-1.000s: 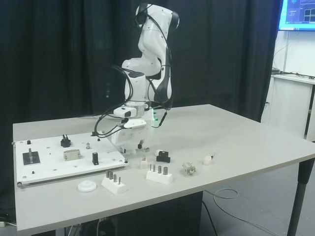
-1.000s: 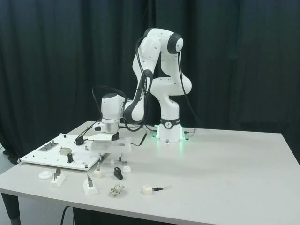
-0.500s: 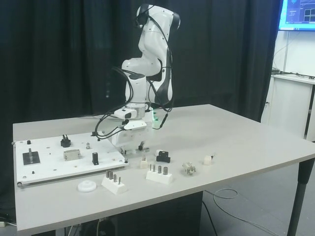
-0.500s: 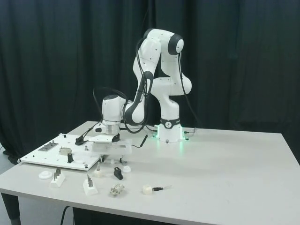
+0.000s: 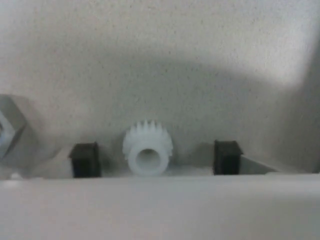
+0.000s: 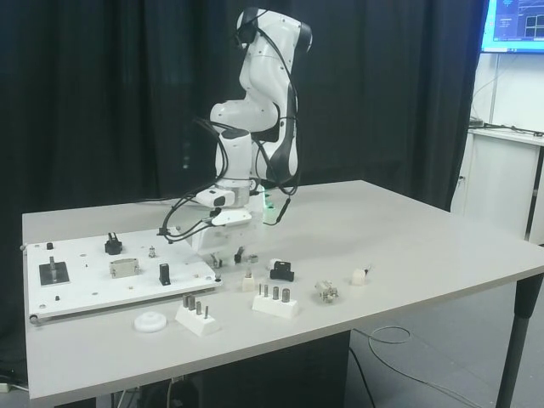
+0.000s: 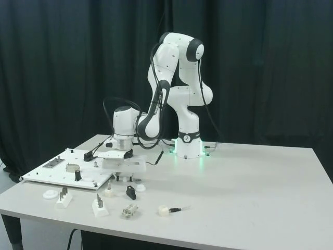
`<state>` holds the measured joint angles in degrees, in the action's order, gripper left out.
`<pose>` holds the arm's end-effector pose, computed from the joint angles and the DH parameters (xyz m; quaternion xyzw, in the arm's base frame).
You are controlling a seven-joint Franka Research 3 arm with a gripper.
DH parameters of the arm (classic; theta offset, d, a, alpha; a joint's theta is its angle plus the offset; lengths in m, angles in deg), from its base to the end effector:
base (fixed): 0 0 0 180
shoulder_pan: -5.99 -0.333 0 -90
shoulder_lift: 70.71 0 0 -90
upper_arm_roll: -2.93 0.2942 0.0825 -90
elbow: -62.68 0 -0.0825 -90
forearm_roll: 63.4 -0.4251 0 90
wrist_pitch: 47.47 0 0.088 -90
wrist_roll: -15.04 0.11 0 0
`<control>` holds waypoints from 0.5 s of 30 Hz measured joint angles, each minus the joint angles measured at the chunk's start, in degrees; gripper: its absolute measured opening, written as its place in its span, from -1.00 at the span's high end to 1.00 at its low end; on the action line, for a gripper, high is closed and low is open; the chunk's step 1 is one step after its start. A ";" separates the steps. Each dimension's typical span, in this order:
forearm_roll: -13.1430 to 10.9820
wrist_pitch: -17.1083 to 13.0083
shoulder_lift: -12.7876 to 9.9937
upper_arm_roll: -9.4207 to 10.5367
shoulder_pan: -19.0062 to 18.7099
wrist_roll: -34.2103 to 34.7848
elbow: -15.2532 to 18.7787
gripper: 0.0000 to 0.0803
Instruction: Pick small gear.
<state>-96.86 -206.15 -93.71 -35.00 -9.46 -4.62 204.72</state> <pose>0.4126 -0.2361 0.1097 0.9613 -0.2743 0.0105 0.0212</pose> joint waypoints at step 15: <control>-3.27 0.00 -0.26 0.27 0.00 -0.04 -0.28 0.24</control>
<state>-100.13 -206.15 -93.97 -34.73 -9.46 -4.66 204.44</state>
